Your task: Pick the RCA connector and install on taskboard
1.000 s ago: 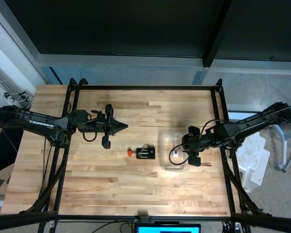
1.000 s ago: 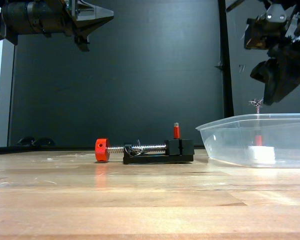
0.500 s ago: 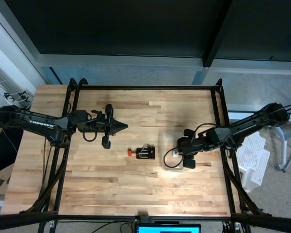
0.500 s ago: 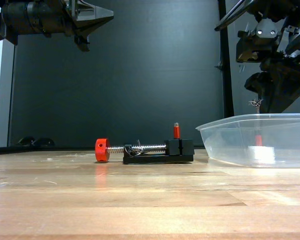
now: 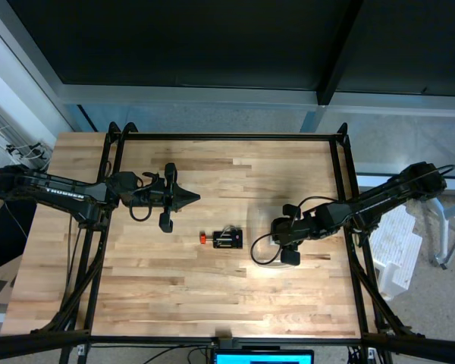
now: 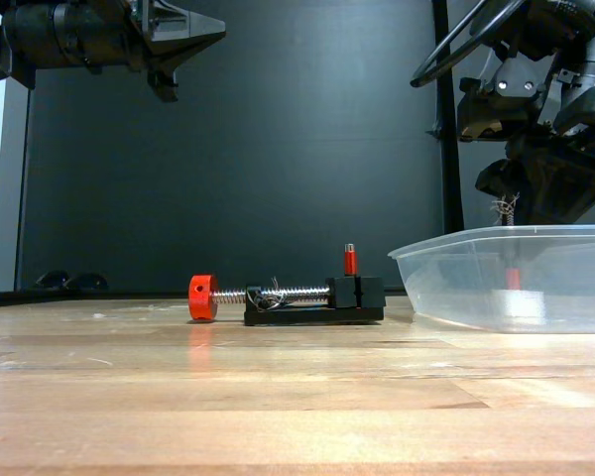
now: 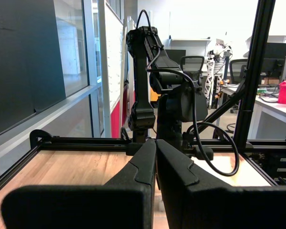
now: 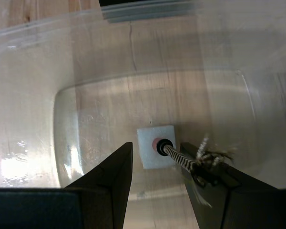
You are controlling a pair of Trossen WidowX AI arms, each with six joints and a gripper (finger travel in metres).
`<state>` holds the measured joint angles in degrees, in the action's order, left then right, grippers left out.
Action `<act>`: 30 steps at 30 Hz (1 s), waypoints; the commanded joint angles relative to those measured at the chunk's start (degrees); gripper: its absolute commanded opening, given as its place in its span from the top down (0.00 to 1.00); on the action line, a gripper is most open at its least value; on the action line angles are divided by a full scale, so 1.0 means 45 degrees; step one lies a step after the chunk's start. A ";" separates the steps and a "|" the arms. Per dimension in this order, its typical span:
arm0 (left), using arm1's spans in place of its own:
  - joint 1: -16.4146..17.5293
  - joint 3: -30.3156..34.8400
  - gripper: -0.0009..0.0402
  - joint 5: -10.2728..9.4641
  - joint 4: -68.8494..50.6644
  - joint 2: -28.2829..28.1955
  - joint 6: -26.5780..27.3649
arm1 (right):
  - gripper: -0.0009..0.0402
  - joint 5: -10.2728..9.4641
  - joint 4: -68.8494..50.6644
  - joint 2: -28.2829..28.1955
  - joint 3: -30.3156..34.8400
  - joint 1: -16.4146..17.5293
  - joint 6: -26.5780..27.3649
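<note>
Black right gripper (image 8: 155,146), jaws wide and empty, hangs over one RCA connector (image 8: 158,144) in one clear tray (image 6: 438,284); left gripper (image 7: 156,141), closed and empty, hangs high, left of one taskboard (image 5: 228,240).

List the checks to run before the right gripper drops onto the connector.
1. Right gripper open: ok, fingers apart.
2. Connector lined up between the fingers: ok, upright in the white foam.
3. Striped lead clear of the fingers: not ok, it crosses one finger.
4. Right gripper below the tray rim: not ok, it hangs above.
5. Left gripper out of the way: ok, shut, high over the table's left.
6. Taskboard free: ok, apart from the tray.
</note>
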<state>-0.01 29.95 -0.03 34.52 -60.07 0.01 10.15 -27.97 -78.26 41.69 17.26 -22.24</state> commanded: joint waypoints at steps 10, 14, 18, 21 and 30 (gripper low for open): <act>0.0000 0.0000 0.98 0.0005 0.0005 -0.0005 0.0000 | 0.65 0.0087 0.0233 -0.0500 0.0005 -0.0010 -0.0005; 0.0000 0.0000 0.98 0.0005 0.0000 -0.0005 -0.0005 | 0.65 0.0087 0.0325 -0.0661 0.0005 -0.0029 -0.0005; 0.0000 0.0000 0.98 0.0000 0.0005 -0.0005 -0.0005 | 0.65 0.0097 0.0384 -0.0792 0.0005 -0.0039 -0.0005; 0.0000 0.0000 0.98 0.0005 0.0005 -0.0005 0.0000 | 0.65 0.0141 0.0384 -0.0865 0.0005 -0.0039 0.0000; 0.0005 0.0000 0.98 0.0005 0.0005 -0.0005 -0.0005 | 0.71 0.0185 0.0389 -0.0869 0.0005 -0.0053 0.0000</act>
<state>-0.01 29.93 -0.03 34.52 -60.10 0.01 10.94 -26.22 -82.19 41.69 16.99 -22.24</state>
